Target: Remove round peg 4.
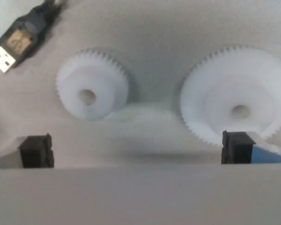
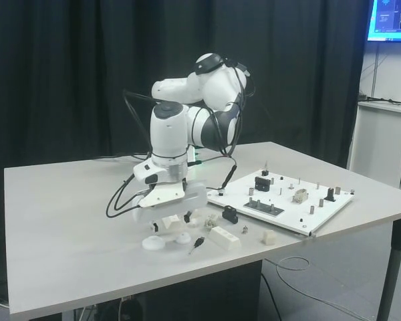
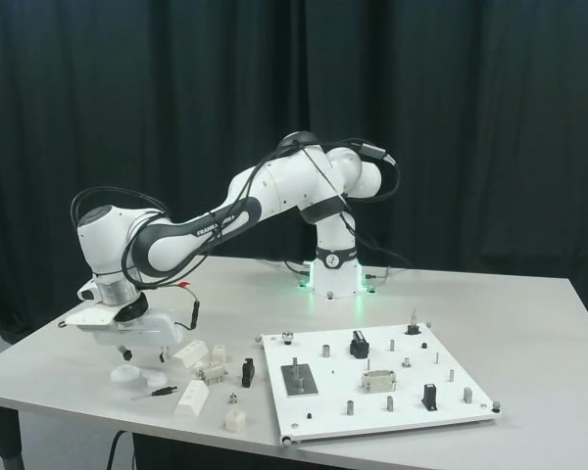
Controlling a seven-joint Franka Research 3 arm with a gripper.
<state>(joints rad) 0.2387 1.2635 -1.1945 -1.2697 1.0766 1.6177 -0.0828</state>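
Round peg 4 we cannot single out with confidence; it is presumably one of the small upright pegs standing on the white board [image 3: 382, 387], well off to one side of our pincer and none of them within its reach now. Our pincer [image 1: 136, 151] hangs low over the grey table [image 2: 53, 214], its two black fingertips [image 1: 36, 151] spread wide with nothing between them. Just beyond the tips lie two white gears flat on the table, the small gear [image 1: 91, 85] and the large gear [image 1: 238, 96], near each other but apart, and a black USB plug [image 1: 21, 40] lies farther out past the small gear. We judge that the peg will be a short, stiff, light pin, probably smooth and so rather slippery, seated snugly in its hole. We would take it near the top of its exposed shaft, fingers squarely on either side, and draw it straight up along its own axis, since a tilted pull could jam it. The neighbouring pegs and fittings on the board leave little room for wide fingers.
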